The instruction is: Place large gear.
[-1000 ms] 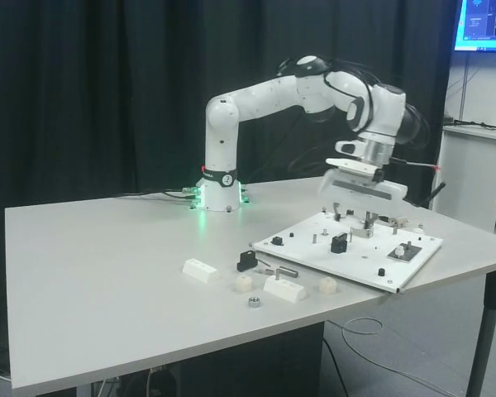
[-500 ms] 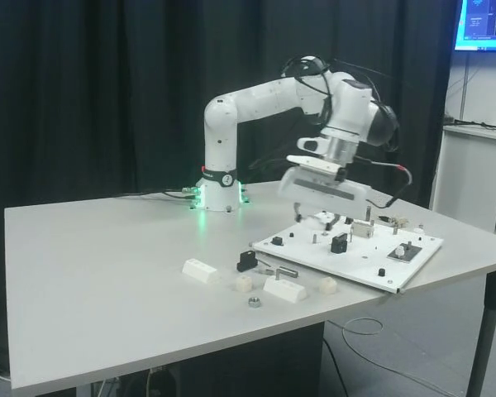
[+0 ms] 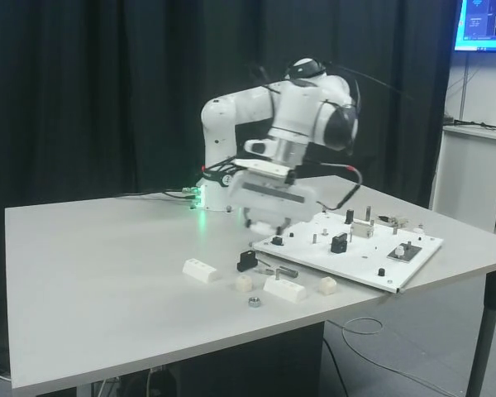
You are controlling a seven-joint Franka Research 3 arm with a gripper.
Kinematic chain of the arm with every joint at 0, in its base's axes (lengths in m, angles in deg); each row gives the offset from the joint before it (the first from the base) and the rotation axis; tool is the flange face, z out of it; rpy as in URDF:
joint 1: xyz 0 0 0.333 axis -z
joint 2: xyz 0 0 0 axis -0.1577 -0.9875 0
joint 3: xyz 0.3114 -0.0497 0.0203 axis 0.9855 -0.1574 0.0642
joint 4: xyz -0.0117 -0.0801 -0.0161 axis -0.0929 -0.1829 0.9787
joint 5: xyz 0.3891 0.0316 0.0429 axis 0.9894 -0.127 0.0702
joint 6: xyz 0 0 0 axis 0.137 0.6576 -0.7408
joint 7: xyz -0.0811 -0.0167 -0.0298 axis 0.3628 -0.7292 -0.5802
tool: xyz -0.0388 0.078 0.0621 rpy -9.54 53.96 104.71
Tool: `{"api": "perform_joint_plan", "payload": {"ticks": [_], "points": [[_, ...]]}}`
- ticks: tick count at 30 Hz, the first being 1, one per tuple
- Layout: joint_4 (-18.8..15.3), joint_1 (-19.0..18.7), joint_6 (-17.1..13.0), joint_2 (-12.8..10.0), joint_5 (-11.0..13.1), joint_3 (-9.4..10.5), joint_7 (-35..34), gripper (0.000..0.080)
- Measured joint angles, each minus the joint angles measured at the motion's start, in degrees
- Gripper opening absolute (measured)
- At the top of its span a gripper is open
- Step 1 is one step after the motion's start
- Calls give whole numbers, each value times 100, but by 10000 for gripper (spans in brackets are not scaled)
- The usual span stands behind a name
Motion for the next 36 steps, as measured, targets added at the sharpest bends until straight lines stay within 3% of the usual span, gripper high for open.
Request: {"api": "perform_joint_plan", "payload": {"ticks": [10,21,36], "points": [[5,746,-202,-133,595,52,1091,596],[286,1521,-284,-176,1122,409,1836,596],[1210,2491,-358,-263,1172,1047,1905,596]]}}
